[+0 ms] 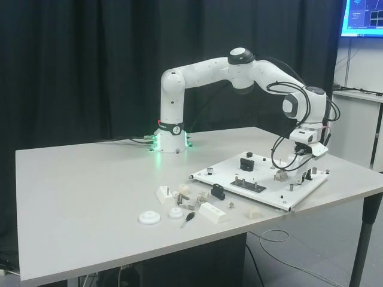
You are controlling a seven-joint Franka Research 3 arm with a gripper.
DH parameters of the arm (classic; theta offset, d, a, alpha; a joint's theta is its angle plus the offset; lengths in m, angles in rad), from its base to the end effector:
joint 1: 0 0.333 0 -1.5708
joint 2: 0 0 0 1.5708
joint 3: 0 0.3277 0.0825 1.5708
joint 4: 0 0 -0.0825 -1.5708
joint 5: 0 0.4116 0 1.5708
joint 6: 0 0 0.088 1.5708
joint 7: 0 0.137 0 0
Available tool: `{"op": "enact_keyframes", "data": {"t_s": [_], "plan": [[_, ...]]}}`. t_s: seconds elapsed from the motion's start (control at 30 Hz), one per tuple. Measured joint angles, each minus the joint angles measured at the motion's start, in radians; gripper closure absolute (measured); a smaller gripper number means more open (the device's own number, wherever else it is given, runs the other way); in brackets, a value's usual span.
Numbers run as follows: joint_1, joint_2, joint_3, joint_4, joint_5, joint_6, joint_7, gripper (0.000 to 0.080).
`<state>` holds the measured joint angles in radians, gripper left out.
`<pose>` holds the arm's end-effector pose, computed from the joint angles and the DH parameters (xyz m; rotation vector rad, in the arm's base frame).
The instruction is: Remove square peg 3.
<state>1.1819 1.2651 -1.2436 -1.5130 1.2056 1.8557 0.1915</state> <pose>0.6870 0.2286 0.1762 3.0499 -0.6402 -0.0130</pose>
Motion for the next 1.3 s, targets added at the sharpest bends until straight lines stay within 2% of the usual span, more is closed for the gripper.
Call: {"op": "enact_keyframes", "data": {"t_s": [1.3], "plan": [[-0.002,-0.006,-0.001,0.0,0.0,-0.004,0.022,0.0725]]}}
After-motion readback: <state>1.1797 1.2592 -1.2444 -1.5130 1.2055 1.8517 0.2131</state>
